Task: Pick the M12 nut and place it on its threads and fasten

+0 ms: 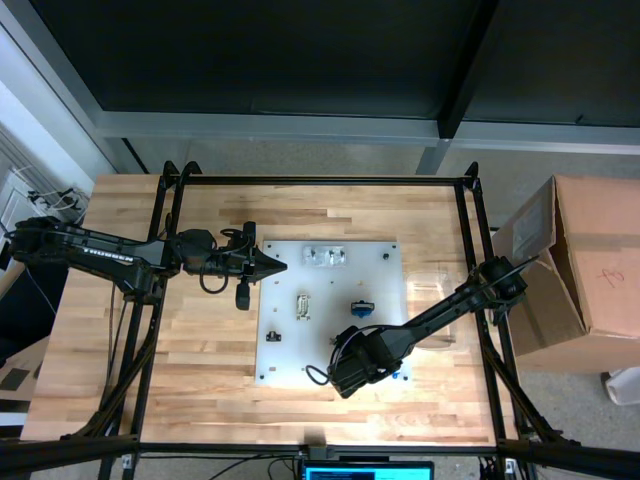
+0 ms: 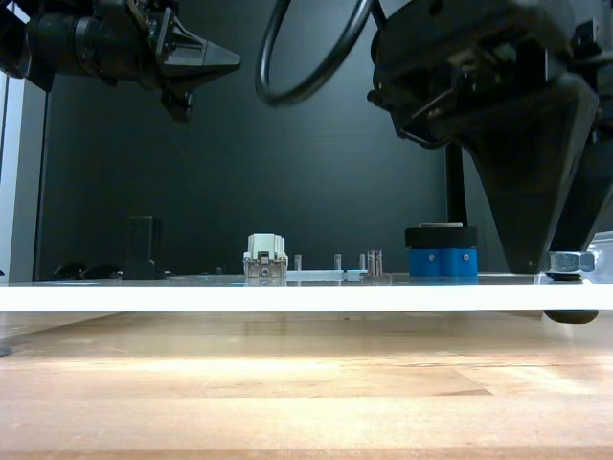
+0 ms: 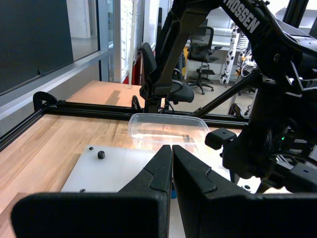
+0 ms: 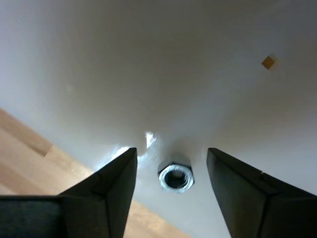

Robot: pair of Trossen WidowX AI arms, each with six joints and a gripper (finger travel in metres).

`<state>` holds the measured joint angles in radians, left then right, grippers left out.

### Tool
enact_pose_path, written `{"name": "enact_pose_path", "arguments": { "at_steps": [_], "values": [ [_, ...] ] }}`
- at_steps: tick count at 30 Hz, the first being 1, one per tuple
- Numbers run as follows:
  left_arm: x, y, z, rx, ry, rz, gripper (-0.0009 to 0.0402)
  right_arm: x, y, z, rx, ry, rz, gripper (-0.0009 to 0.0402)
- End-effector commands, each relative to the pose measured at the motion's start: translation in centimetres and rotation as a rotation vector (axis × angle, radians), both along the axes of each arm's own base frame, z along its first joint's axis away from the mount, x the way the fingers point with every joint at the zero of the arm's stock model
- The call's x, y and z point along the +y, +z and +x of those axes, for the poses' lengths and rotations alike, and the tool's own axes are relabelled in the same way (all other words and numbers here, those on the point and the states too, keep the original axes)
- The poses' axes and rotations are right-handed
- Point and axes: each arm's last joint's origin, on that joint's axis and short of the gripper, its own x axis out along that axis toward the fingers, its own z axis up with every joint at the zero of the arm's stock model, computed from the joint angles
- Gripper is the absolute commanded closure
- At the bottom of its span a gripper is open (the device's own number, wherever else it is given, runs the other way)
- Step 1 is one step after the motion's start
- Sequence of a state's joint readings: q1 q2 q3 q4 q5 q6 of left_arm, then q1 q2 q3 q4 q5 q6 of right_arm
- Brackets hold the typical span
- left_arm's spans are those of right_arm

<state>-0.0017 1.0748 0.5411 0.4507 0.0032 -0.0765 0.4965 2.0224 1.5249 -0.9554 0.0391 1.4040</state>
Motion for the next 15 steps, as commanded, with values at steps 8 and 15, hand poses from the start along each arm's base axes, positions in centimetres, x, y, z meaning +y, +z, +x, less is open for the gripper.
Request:
{"name": "enact_pose_path", "arguments": {
  "at_steps": [8,15],
  "values": [
    [0.0,0.0,0.0,0.000,0.000,0.000,0.0393,0.3,2.4,0.4,-0.045,0.084,0.016,0.0158],
    [0.0,0.0,0.0,0.000,0.000,0.000,0.0393,0.3,3.1,0.0,-0.046,0.485,0.013,0.0220]
  ]
}}
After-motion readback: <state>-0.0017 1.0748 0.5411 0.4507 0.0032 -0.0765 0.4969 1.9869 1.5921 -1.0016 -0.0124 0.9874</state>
